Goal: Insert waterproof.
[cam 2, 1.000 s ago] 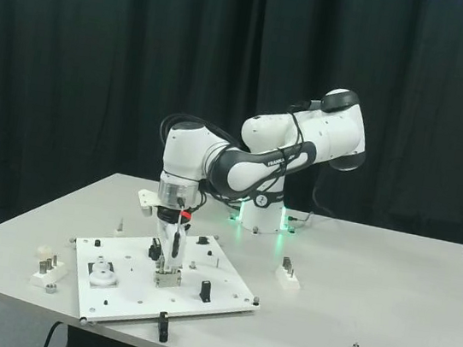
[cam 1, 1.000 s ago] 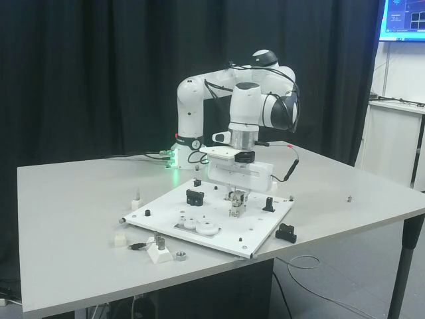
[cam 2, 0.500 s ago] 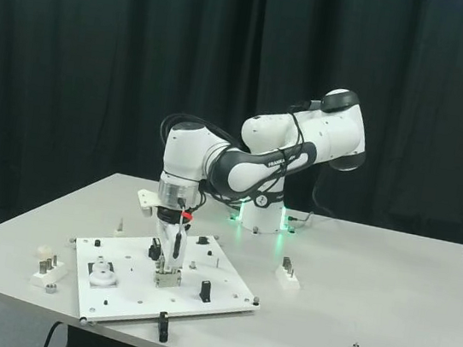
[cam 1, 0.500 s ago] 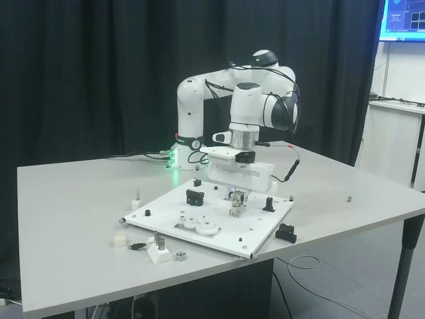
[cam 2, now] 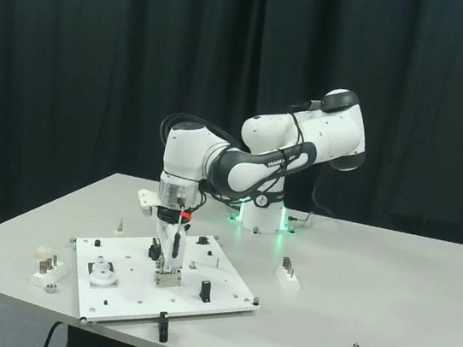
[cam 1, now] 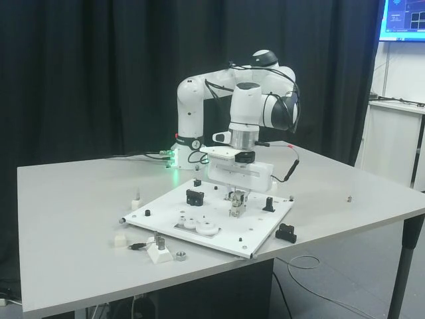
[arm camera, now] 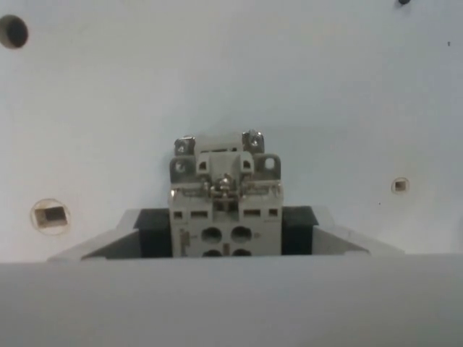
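Overhead, black curtains [cam 2: 102,52] are hung behind the grey table [cam 1: 66,199]. On its white board [cam 1: 259,226] the connector [arm camera: 225,195] is seated upright, directly beneath the gripper [cam 1: 236,197]; whether it is gripped cannot be told. Small parts [cam 1: 158,250] are scattered beside the board.

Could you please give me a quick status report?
End effector low over white board. Grey metal-clipped waterproof connector directly beneath, between its black pads. Nothing obstructing.

white arm [cam 1: 255,109] with black joints, white board [cam 1: 219,216], grey table [cam 1: 73,199], black curtain [cam 2: 102,52], green base light [cam 1: 170,159].
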`<act>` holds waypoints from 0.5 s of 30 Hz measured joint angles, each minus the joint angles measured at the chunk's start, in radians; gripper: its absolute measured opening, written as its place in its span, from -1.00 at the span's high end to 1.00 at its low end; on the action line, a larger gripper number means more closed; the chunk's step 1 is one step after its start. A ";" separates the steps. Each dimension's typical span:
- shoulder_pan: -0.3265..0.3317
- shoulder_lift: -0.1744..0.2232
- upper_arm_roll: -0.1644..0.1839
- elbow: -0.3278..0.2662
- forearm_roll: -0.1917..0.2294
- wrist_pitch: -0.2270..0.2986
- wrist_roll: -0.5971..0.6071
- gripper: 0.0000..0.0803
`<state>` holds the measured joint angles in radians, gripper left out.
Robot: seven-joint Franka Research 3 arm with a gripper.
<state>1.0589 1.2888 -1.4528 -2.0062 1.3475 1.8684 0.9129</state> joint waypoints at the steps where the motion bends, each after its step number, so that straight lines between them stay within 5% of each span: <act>1: 0.000 0.000 0.000 0.000 0.000 0.000 0.002 0.23; 15: 0.003 -0.001 -0.001 -0.007 0.011 0.000 0.003 0.23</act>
<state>1.0620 1.2879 -1.4533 -2.0129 1.3582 1.8686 0.9162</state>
